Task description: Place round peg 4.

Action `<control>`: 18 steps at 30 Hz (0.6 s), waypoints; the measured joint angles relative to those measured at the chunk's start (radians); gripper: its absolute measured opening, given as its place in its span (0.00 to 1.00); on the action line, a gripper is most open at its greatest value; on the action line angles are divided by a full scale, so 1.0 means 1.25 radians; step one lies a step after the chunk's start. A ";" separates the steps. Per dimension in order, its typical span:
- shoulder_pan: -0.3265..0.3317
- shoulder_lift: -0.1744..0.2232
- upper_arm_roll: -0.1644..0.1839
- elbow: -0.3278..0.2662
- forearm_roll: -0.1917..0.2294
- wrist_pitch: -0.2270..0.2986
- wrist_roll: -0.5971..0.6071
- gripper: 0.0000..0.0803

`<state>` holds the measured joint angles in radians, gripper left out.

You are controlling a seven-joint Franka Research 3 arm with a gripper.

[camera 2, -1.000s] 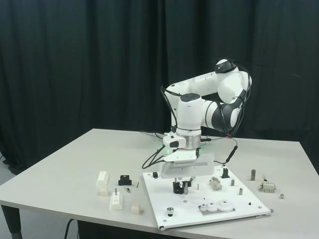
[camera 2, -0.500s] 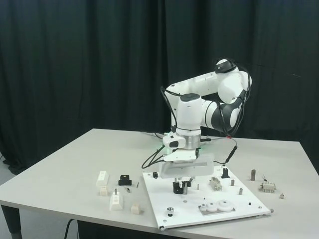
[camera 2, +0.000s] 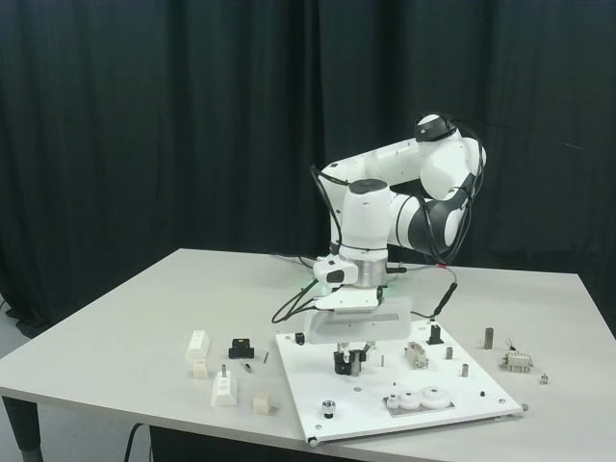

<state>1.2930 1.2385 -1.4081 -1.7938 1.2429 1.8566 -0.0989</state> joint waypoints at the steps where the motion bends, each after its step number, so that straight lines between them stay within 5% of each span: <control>1: 0.000 0.000 0.000 0.000 0.000 0.004 0.000 0.18; 18: -0.035 0.000 -0.005 0.000 -0.040 0.075 -0.054 0.18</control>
<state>1.2488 1.2388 -1.4147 -1.7942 1.1924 1.9501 -0.1669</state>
